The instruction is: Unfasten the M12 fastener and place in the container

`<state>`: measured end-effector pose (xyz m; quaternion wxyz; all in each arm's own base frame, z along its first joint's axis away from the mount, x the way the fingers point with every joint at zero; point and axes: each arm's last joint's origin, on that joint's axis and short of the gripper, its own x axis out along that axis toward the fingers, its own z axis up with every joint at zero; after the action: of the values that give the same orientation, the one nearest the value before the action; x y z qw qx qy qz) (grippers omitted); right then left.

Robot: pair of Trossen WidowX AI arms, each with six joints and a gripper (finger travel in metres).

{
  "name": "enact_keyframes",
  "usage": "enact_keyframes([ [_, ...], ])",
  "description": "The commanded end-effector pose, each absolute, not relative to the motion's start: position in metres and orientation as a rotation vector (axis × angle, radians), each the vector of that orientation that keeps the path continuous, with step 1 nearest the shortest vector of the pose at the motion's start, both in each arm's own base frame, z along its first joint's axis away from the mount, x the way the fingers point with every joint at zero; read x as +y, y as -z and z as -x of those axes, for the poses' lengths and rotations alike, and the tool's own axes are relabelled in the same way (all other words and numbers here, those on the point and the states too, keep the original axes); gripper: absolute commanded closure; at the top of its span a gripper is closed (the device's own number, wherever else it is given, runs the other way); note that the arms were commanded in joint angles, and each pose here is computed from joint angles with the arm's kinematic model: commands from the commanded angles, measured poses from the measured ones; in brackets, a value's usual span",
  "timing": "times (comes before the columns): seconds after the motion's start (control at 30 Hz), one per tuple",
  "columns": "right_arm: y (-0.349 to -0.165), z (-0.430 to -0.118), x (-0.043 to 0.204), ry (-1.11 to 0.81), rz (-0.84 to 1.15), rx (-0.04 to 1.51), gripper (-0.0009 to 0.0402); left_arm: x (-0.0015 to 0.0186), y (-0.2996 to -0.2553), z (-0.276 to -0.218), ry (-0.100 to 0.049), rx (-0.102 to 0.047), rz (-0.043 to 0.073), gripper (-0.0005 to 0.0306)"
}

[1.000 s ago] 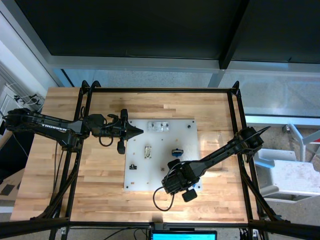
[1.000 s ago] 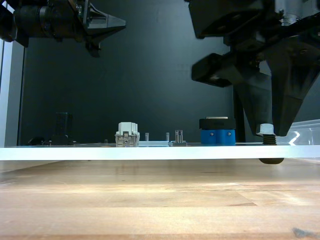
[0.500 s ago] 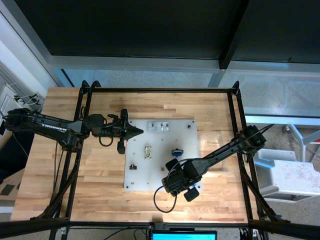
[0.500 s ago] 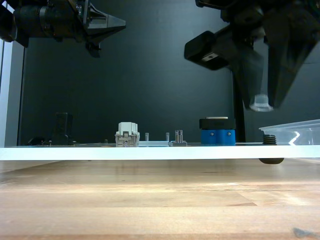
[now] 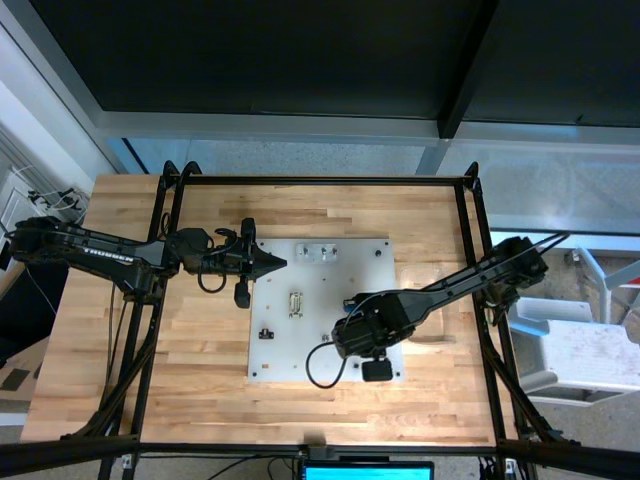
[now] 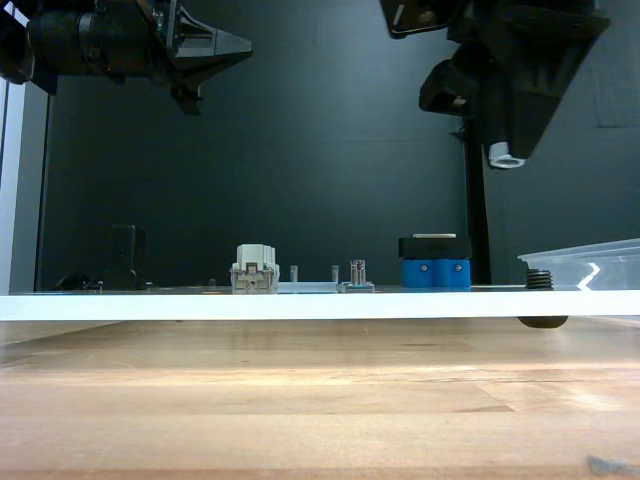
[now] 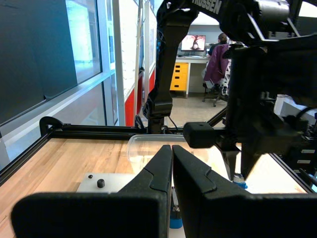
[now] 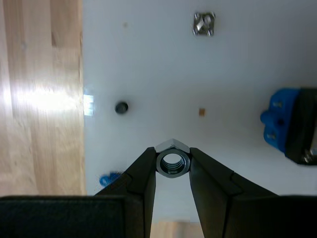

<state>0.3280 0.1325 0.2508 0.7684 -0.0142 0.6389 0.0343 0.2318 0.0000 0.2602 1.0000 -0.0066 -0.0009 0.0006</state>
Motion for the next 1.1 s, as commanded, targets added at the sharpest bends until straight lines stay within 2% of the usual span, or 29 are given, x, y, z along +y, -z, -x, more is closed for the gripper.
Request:
enact_keyframes([
  [0.03, -0.251, -0.316, 0.122, -0.048, 0.063, 1.385, 0.0380, 0.0001, -0.2602, -0.2318, -0.001, -0.002, 0.013, 0.0300],
  [0.27, -0.246, -0.285, 0.090, 0.003, 0.060, 1.406, 0.0380, 0.0001, -0.2602, -0.2318, -0.001, -0.002, 0.013, 0.0300],
  [0.5, -0.238, -0.250, 0.069, 0.039, 0.039, 1.431, 0.0380, 0.0000, -0.2602, -0.2318, -0.001, -0.002, 0.013, 0.0300],
  [0.87, -0.224, -0.204, 0.051, 0.063, 0.025, 1.451, 0.0380, 0.0000, -0.2602, -0.2318, -0.001, -0.002, 0.013, 0.0300],
  [1.1, -0.217, -0.187, 0.046, 0.068, 0.022, 1.460, 0.0380, 0.0000, -0.2602, -0.2318, -0.001, -0.002, 0.013, 0.0300],
])
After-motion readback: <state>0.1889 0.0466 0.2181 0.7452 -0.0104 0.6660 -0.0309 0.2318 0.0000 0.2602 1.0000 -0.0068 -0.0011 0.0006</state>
